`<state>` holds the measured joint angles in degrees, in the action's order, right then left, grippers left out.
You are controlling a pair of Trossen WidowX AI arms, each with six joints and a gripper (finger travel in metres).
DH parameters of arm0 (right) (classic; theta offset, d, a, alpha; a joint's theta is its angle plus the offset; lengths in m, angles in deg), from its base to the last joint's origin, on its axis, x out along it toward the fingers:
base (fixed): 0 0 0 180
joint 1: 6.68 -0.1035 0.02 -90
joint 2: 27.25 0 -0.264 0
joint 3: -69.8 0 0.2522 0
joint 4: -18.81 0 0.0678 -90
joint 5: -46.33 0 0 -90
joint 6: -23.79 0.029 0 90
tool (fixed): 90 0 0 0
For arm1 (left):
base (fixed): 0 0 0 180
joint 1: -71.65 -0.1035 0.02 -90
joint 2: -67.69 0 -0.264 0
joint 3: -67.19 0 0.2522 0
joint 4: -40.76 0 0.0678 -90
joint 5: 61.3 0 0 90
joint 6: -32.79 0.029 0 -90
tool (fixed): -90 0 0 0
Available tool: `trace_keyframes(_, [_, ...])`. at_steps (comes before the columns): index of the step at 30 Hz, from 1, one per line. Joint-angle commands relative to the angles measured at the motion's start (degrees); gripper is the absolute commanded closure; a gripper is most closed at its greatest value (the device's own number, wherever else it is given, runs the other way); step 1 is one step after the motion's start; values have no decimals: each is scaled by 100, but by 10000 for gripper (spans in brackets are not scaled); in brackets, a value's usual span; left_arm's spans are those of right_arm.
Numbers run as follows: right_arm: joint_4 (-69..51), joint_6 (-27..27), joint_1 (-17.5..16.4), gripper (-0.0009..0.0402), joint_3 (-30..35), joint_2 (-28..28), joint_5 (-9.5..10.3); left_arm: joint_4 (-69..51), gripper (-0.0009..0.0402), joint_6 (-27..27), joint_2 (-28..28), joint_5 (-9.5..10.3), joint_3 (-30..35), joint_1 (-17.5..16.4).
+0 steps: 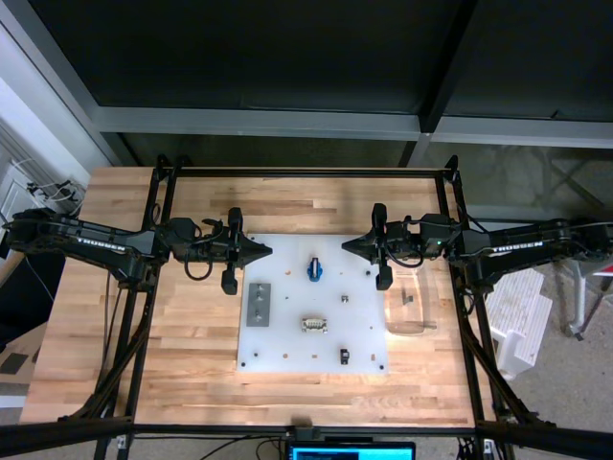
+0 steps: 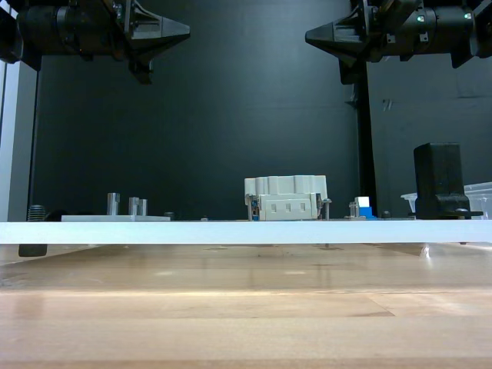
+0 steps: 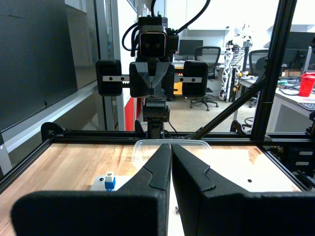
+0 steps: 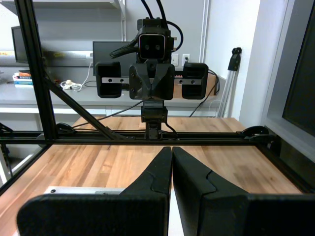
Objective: Pick the 16mm bar and install on taskboard
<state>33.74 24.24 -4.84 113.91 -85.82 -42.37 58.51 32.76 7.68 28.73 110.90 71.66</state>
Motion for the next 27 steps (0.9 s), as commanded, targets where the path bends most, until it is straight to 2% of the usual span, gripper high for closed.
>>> trace_keyframes(1, [-398, 173, -4, 394, 131, 11, -7, 2, 393, 2, 0, 0, 0, 0])
trace_keyframes(13, [-4509, 55, -52, 393, 1700, 9, 0, 2, 393, 2, 0, 0, 0, 0])
trace_keyframes(27, [-8209, -90, -142, 393, 2905, -4, -2, 2, 393, 2, 0, 0, 0, -2])
